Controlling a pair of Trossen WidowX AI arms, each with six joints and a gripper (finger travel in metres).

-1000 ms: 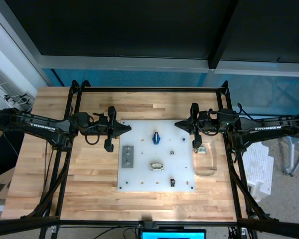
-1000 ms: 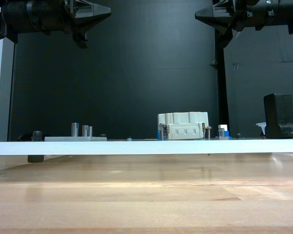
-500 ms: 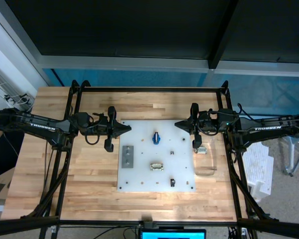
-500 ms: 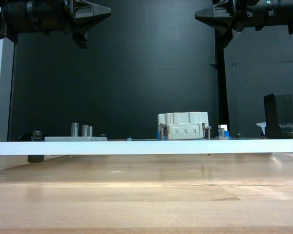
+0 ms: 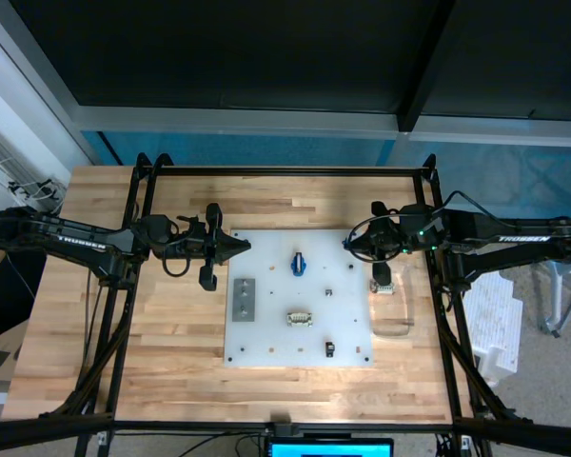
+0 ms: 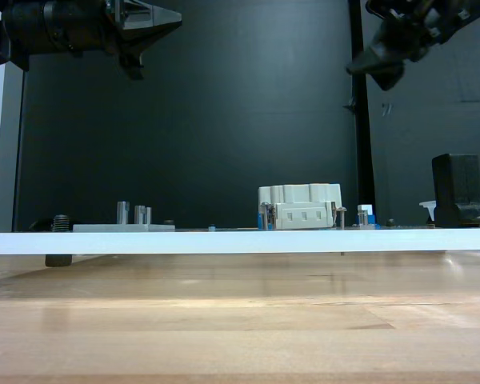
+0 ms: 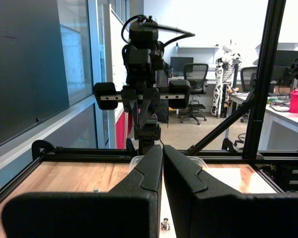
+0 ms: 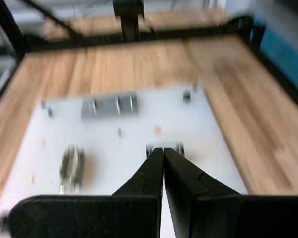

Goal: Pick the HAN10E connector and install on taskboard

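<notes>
Task at its outset. The HAN10E connector (image 5: 386,288) lies off the taskboard (image 5: 266,343), just beside its right edge and by a clear tray (image 5: 400,319) on the bench (image 5: 152,381). It is partly hidden beneath my right arm's wrist, and nothing grips it. The right pincer (image 5: 348,244), fingers together and empty, tilts downward over the board's far right corner; the low view shows it well above the plate. The left pincer (image 5: 246,246), likewise closed on nothing, hangs level and high at the board's far left corner. On the board I see a blue part (image 5: 298,264), a grey rectangle (image 5: 244,298) and a pale housing (image 5: 300,319), which I take to be the mating seat. I judge nothing done: opening, descent, grasp, carry and insertion all remain.
</notes>
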